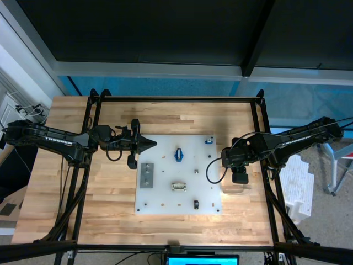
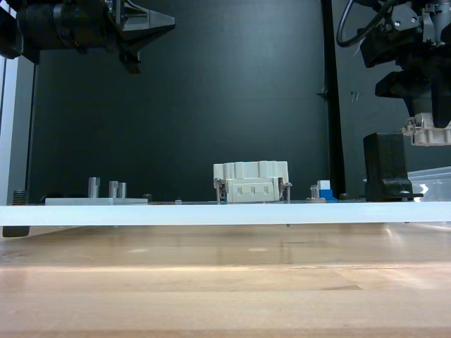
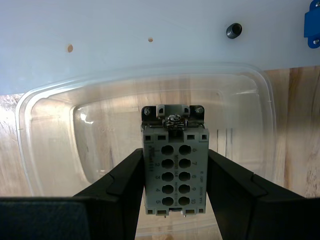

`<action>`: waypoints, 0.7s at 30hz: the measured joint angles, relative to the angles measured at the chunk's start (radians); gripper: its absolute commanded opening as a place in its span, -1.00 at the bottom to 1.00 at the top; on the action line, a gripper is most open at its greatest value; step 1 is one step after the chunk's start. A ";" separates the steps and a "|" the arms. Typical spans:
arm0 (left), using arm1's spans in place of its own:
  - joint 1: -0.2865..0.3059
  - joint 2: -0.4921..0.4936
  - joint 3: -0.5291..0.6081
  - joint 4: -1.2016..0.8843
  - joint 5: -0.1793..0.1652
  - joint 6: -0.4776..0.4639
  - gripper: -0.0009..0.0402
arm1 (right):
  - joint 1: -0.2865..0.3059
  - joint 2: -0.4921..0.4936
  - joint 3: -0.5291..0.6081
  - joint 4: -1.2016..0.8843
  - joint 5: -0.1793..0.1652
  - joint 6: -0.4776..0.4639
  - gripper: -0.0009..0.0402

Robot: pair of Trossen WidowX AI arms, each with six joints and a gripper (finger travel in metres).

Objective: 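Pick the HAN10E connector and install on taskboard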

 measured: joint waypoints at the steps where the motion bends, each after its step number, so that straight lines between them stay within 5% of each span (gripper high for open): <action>1: 0.000 0.000 0.000 0.000 0.000 0.000 -0.95 | 0.000 0.003 0.004 0.000 0.000 0.000 -0.92; 9: 0.000 0.000 0.000 0.000 0.000 0.000 -0.95 | 0.003 0.114 0.129 -0.003 -0.023 0.002 -0.92; 21: 0.000 0.000 0.000 0.000 0.000 0.000 -0.95 | 0.021 0.418 0.431 -0.008 -0.028 0.003 -0.92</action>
